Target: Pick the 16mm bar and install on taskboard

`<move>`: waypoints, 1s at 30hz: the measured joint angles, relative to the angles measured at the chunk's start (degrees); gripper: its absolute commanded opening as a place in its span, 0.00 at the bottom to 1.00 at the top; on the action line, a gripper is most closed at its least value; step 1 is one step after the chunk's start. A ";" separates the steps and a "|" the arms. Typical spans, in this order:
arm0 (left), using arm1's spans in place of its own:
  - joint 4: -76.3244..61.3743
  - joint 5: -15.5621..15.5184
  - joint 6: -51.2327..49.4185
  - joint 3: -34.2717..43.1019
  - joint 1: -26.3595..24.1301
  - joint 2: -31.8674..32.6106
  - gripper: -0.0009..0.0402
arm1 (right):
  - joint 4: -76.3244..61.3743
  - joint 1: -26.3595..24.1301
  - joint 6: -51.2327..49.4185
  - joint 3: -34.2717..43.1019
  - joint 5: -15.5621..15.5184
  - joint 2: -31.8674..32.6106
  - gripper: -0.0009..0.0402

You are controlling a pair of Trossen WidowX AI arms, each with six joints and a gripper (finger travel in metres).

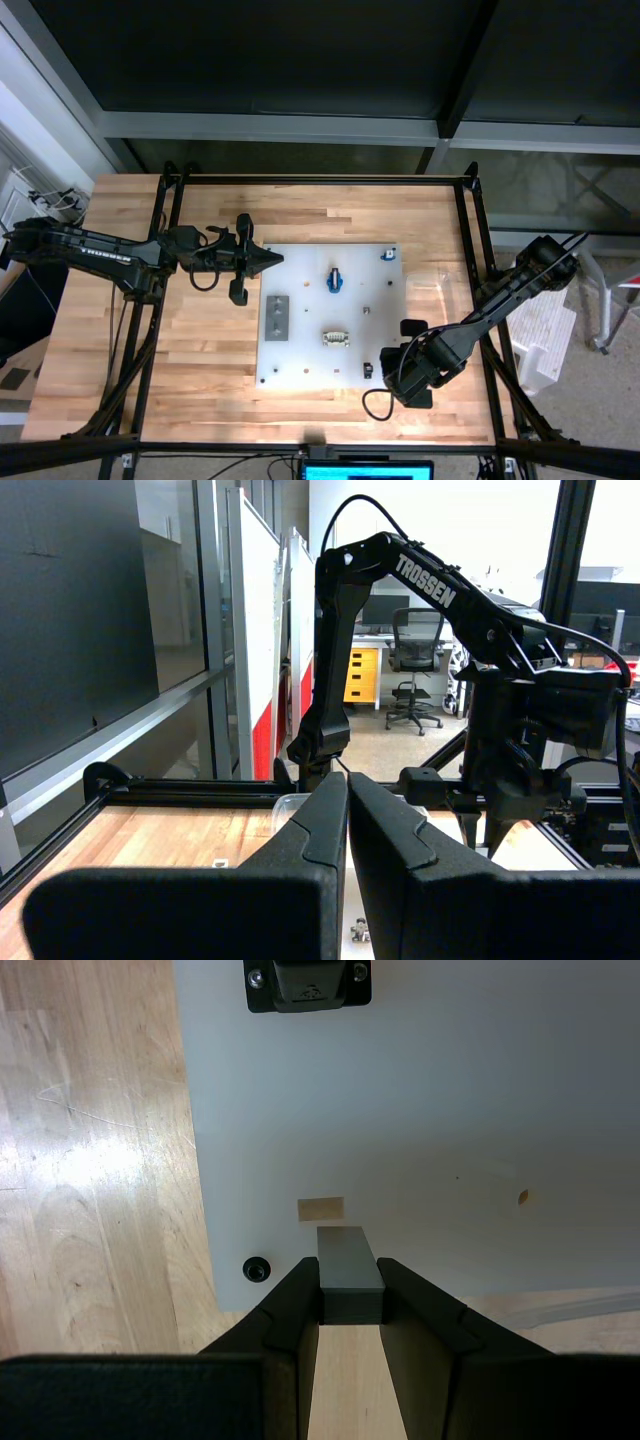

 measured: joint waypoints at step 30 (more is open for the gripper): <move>0.04 0.00 -0.02 0.00 0.00 0.00 0.02 | -2.45 0.11 -8.17 3.65 -0.02 0.24 0.04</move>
